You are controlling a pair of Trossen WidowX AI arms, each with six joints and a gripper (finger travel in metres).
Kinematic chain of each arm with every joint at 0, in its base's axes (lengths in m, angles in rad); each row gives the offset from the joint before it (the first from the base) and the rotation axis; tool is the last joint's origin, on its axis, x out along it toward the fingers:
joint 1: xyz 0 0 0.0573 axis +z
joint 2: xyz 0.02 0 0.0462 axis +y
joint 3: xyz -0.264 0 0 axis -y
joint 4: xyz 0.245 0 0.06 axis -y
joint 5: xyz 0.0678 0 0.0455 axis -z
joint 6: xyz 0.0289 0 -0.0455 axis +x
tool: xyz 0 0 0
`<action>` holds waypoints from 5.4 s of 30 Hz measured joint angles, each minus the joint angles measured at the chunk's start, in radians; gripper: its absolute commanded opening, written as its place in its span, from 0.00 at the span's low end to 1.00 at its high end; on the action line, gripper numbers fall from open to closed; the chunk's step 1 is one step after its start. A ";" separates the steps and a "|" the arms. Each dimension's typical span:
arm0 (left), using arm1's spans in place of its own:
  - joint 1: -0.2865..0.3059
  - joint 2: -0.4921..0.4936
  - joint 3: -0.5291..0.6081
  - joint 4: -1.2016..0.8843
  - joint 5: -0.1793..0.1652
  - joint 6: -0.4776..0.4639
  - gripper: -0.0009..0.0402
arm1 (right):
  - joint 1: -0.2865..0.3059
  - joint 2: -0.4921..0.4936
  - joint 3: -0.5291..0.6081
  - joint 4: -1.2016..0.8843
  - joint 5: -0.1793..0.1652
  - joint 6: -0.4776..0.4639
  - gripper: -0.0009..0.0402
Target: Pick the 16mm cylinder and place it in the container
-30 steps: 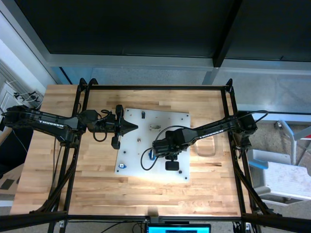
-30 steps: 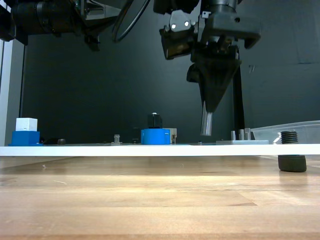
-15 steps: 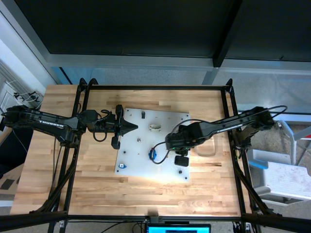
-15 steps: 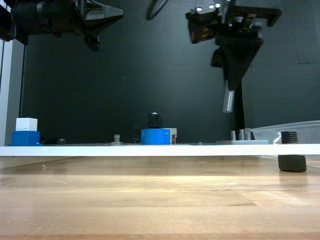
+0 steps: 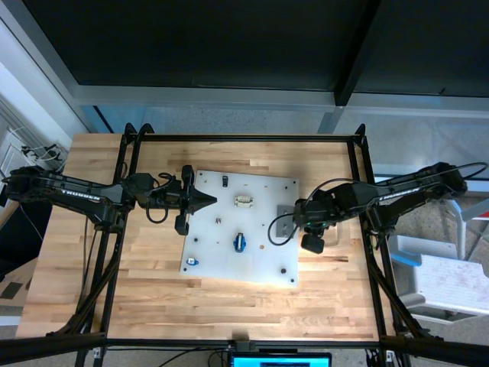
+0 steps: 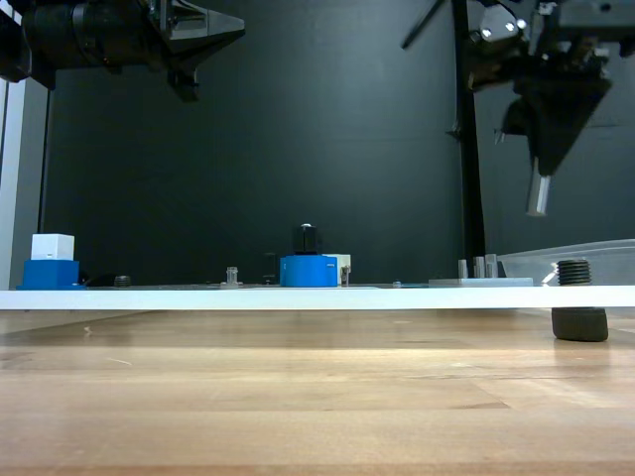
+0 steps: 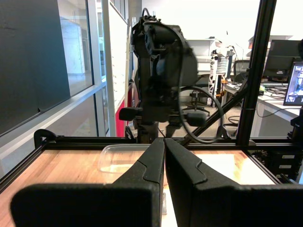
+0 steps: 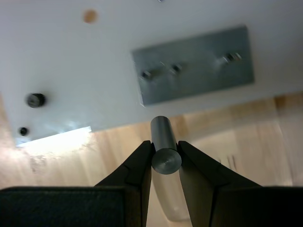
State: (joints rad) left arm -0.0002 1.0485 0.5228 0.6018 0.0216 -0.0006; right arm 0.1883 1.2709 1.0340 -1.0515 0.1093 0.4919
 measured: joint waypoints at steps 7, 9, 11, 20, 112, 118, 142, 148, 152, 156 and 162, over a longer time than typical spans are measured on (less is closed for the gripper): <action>0.000 0.000 0.000 0.000 0.000 0.000 0.02 | -0.053 -0.111 -0.124 0.002 0.059 0.061 0.09; 0.000 0.000 0.000 0.000 0.000 0.000 0.02 | -0.071 -0.137 -0.153 0.001 0.060 0.061 0.09; 0.000 0.000 0.000 0.000 0.000 0.000 0.02 | -0.087 -0.159 -0.177 0.002 0.060 0.061 0.09; 0.000 0.000 0.000 0.000 0.000 0.000 0.02 | -0.157 -0.192 -0.258 0.029 0.131 0.155 0.09; 0.000 0.000 0.000 0.000 0.000 0.000 0.02 | -0.155 -0.181 -0.066 -0.175 0.156 0.261 0.52; 0.000 0.000 0.000 0.000 0.000 0.000 0.02 | -0.155 -0.181 -0.066 -0.174 0.156 0.261 0.52; 0.000 0.000 0.000 0.000 0.000 0.000 0.02 | -0.155 -0.181 -0.066 -0.167 0.156 0.261 0.52; 0.000 0.000 0.000 0.000 0.000 0.000 0.02 | -0.155 -0.181 -0.066 -0.167 0.156 0.262 0.52; 0.000 0.000 0.000 0.000 0.000 0.000 0.02 | -0.155 -0.181 -0.066 -0.167 0.156 0.262 0.52; 0.000 0.000 0.000 0.000 0.000 0.000 0.02 | -0.155 -0.181 -0.066 -0.167 0.156 0.262 0.52; 0.000 0.000 0.000 0.000 0.000 0.000 0.02 | -0.155 -0.181 -0.066 -0.163 0.156 0.262 0.52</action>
State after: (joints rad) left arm -0.0002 1.0485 0.5228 0.6018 0.0216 -0.0006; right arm 0.0330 1.0901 0.9676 -1.2140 0.2649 0.7536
